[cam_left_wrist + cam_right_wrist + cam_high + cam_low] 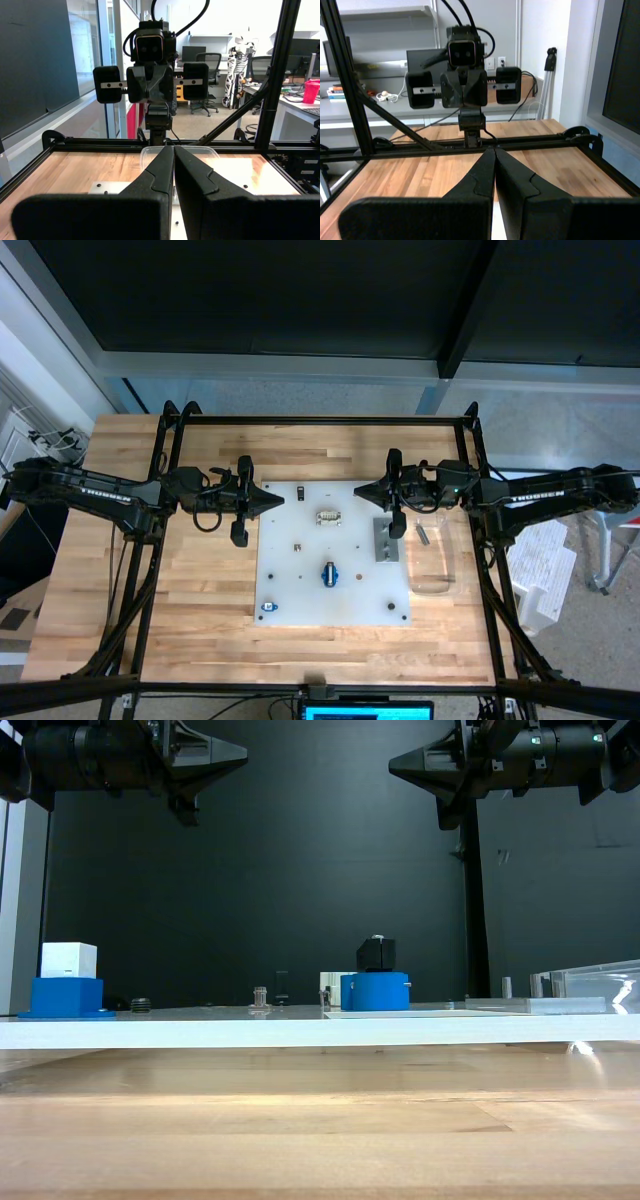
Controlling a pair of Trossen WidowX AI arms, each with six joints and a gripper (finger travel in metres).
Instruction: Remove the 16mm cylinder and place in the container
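Overhead and table-level views of one board [300,585]; wrist cameras face-to-face.

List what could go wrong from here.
Right claw, shut, hangs high over the far right of the white board, near the clear container: a careless descent could knock it. A small grey cylinder seems to lie inside already, so the board's tiny studs might be grabbed wrongly. Left claw, shut, hangs over its far left.

Blue connector [329,575] on white board [290,585]
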